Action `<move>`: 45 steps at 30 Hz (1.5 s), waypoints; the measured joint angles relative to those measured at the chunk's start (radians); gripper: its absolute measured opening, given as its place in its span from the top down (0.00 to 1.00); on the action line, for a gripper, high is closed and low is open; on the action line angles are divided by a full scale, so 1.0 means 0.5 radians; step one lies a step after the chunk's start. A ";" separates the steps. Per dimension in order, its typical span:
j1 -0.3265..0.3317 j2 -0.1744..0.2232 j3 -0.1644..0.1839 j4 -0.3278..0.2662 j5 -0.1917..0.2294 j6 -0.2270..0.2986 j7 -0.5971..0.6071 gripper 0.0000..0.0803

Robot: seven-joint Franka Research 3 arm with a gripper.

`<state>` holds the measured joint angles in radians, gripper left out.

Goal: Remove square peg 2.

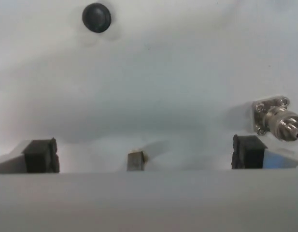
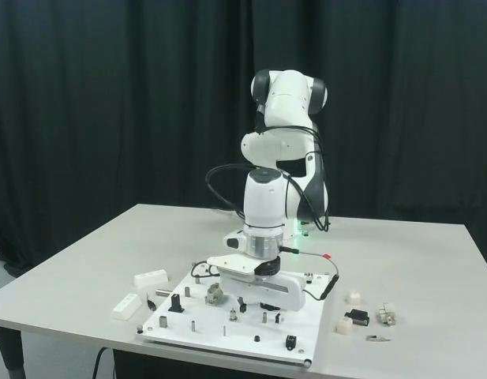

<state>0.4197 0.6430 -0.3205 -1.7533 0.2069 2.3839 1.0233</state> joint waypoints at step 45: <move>-0.056 0.012 0.069 0.031 0.001 -0.092 -0.045 0.91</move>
<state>0.3918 0.6492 -0.2859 -1.7379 0.2073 2.3379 1.0008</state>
